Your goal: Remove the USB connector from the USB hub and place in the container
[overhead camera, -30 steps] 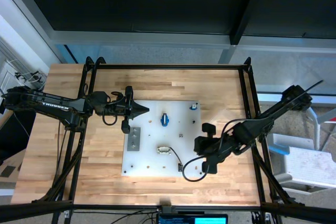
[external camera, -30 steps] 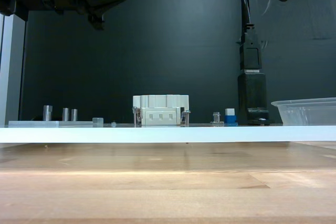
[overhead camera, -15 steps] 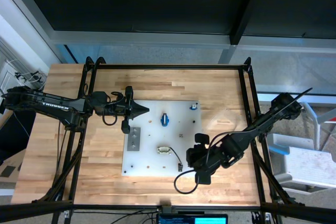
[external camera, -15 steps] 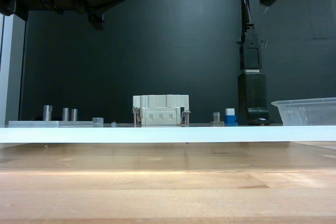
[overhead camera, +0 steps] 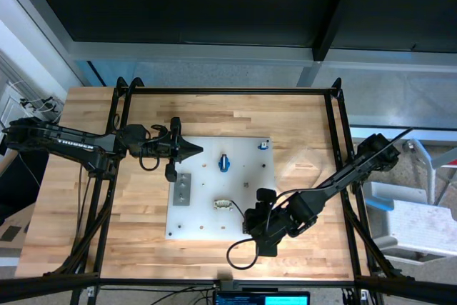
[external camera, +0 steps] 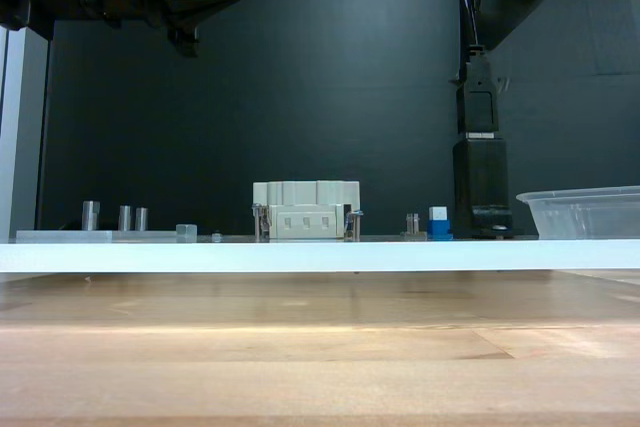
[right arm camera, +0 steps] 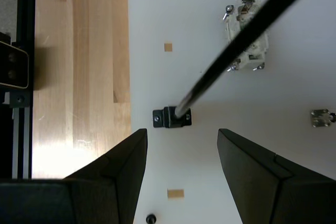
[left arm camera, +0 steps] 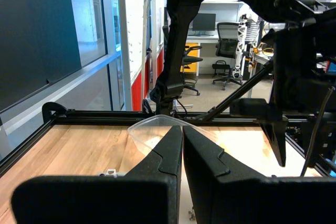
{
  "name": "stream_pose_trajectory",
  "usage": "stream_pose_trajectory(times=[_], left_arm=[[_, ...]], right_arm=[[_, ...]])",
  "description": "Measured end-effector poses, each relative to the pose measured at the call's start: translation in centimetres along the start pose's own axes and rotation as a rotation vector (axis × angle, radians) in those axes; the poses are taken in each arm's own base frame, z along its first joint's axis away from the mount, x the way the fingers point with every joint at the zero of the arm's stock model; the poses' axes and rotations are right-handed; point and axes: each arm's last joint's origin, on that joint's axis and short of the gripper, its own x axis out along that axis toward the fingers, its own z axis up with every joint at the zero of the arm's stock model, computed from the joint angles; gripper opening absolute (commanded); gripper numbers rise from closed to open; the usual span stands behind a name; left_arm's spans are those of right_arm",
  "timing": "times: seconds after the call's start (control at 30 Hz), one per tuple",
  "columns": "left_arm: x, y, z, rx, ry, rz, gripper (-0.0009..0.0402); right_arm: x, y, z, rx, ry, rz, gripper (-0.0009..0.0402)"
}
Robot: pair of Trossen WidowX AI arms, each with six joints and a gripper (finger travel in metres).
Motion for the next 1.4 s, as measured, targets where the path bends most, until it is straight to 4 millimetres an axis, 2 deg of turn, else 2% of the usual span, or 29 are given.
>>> stream_pose_trajectory(times=[0.47,0.77,1.23,1.4], left_arm=[[0.0,0.0,0.0,0.000,0.000,0.000,0.0001],[0.0,0.0,0.0,0.000,0.000,0.000,0.0001],[0.0,0.0,0.0,0.000,0.001,0.000,0.0001],[0.0,0.0,0.0,0.000,0.000,0.000,0.0001]], right_arm=[[2.7,-0.2,0.3,-0.003,0.023,-0.026,0.0185],[3.6,-0.3,0.4,-0.009,0.035,-0.034,0.0181],[3.7,-0.3,0.3,-0.004,0.044,-0.017,0.0064],[3.7,-0.2,0.3,-0.003,0.044,-0.013,0.0008]])
